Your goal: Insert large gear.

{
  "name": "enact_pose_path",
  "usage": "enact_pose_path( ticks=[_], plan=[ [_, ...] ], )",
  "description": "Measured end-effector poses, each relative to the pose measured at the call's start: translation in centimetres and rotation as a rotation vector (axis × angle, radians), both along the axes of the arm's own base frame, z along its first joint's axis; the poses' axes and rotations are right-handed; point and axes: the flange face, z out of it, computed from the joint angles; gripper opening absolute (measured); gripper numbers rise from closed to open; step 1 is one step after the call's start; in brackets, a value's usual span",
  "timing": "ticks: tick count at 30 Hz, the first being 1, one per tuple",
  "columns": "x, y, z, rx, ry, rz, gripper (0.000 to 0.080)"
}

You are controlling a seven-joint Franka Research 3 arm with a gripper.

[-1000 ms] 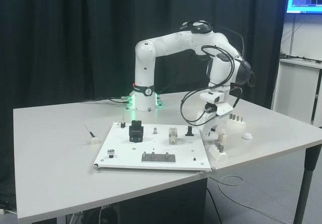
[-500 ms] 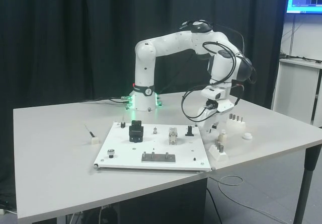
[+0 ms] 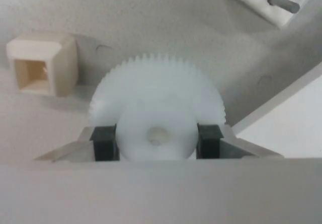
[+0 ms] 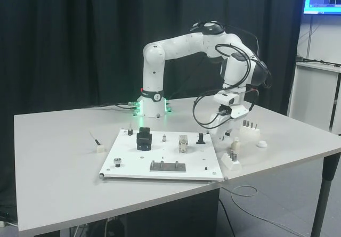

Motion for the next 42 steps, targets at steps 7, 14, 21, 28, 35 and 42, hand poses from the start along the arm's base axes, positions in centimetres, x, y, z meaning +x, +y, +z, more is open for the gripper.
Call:
enact_pose_path(
  ticks=[7, 14, 21, 28, 35, 42],
  plan=[
    [0.1, 0.1, 0.1, -0.001, -0.003, 0.003, 0.0334],
    [0.3, 0.2, 0.4, -0.003, -0.009, 0.007, 0.0334],
    [0.8, 0.2, 1.4, -0.021, -0.034, 0.012, 0.0334],
    [1.9, -0.3, 3.2, -0.067, -0.084, 0.021, 0.0334],
    [3.2, -1.3, 5.1, -0.116, -0.123, 0.032, 0.0334],
    [4.4, -3.1, 6.6, -0.155, -0.142, 0.026, 0.0334]
  ],
)
